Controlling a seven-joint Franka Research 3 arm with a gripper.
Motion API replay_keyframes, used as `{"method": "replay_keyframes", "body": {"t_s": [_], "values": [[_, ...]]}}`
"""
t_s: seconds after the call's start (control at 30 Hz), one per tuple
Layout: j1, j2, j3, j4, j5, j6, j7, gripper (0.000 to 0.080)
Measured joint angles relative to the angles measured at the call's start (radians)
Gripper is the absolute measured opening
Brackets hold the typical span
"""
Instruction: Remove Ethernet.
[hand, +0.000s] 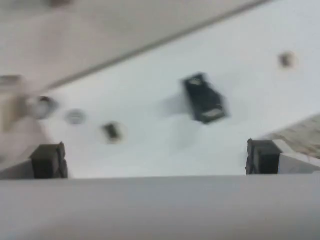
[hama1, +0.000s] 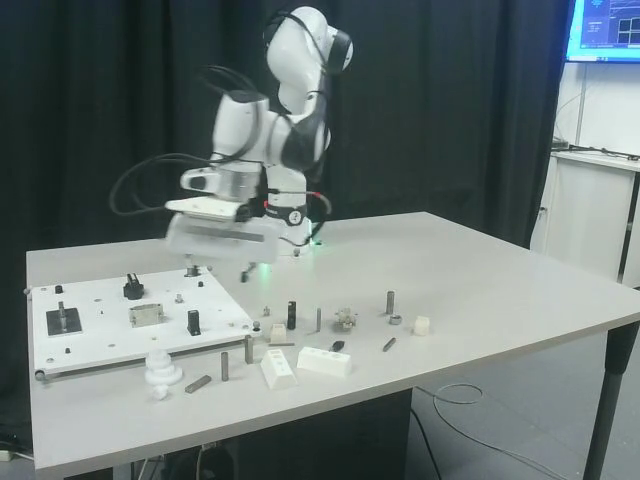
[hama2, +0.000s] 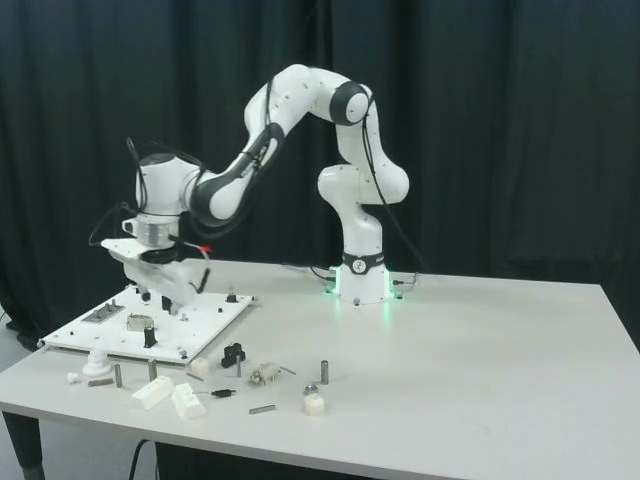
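Note:
In the wrist view a black plug-like part (hand: 204, 99) stands on the white board (hand: 150, 145), ahead of my gripper (hand: 155, 159). The gripper is open wide, its two black fingertips far apart, with nothing between them. In the first room view the gripper (hama1: 217, 270) hovers just above the far right part of the white board (hama1: 100, 335). A black upright part (hama1: 193, 321) stands on the board nearer the front. In the second room view the gripper (hama2: 165, 298) hangs over the board (hama2: 205, 318).
The board also carries a black knob (hama1: 132, 288), a grey metal box (hama1: 146, 315) and a peg on a base (hama1: 62, 318). In front of it lie white blocks (hama1: 300, 362), a white knob (hama1: 160, 372) and several small pegs. The robot base (hama2: 362, 280) stands behind.

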Motion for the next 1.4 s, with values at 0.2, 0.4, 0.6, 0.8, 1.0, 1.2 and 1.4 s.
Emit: {"method": "replay_keyframes", "body": {"t_s": [0.2,0.4,0.6,0.8,1.0,1.2,1.4], "values": [[-0.085,0.004,-0.001,0.000,0.001,0.008,-0.001,0.0800],[-0.154,0.004,-0.001,-0.001,0.043,0.011,0.034,0.0800],[-0.205,0.004,-0.006,-0.008,0.087,-0.002,0.068,0.0800],[-0.241,0.003,-0.025,-0.013,0.135,-0.064,0.095,0.0800],[-0.260,0.003,-0.061,-0.014,0.174,-0.143,0.096,0.0800],[-0.267,0.002,-0.104,-0.016,0.200,-0.225,0.096,0.0800],[-0.267,0.002,-0.138,-0.026,0.218,-0.288,0.099,0.0800]]}}
